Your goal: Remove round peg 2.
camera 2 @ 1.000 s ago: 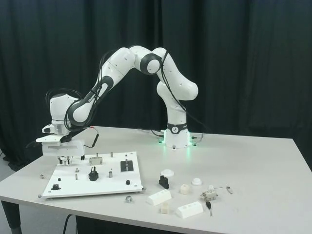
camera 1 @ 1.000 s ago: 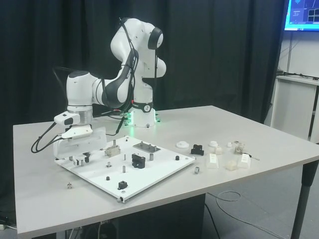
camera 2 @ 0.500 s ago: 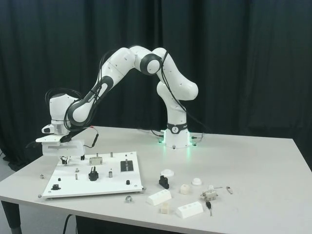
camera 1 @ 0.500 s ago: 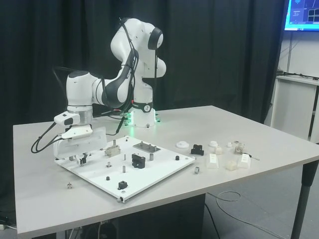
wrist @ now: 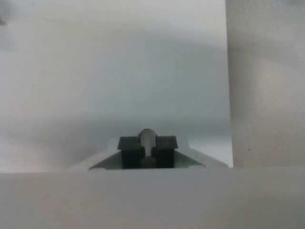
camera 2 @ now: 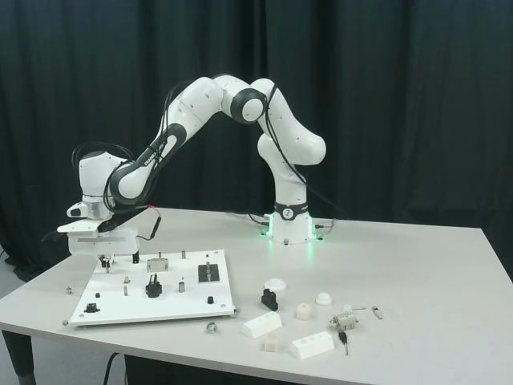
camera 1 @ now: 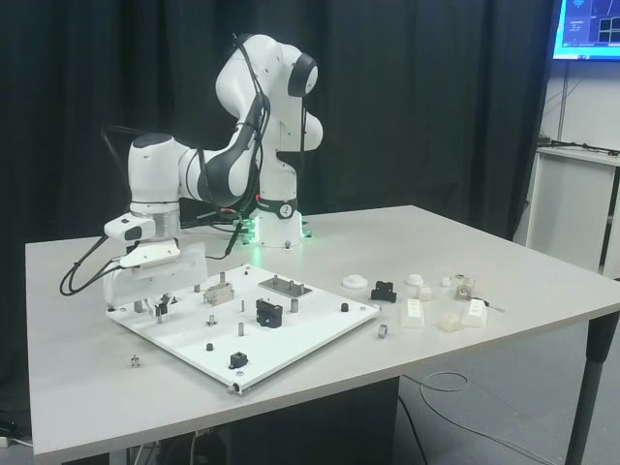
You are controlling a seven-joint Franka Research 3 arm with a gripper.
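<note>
Lower right of the first room view: three white blocks (camera 1: pixel 414 313) on the grey table (camera 1: pixel 504 281). One white board (camera 1: pixel 310 325) mid-frame. Left of centre, one gripper (camera 1: pixel 160 302) clenched on one round peg (wrist: pixel 147 141), held just above the board's far-left corner. Arm base (camera 1: pixel 276 225) behind.

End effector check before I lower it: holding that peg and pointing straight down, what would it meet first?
Probably the white board beneath it. The end effector grips the round peg, so the peg's lower end would likely touch first.
</note>
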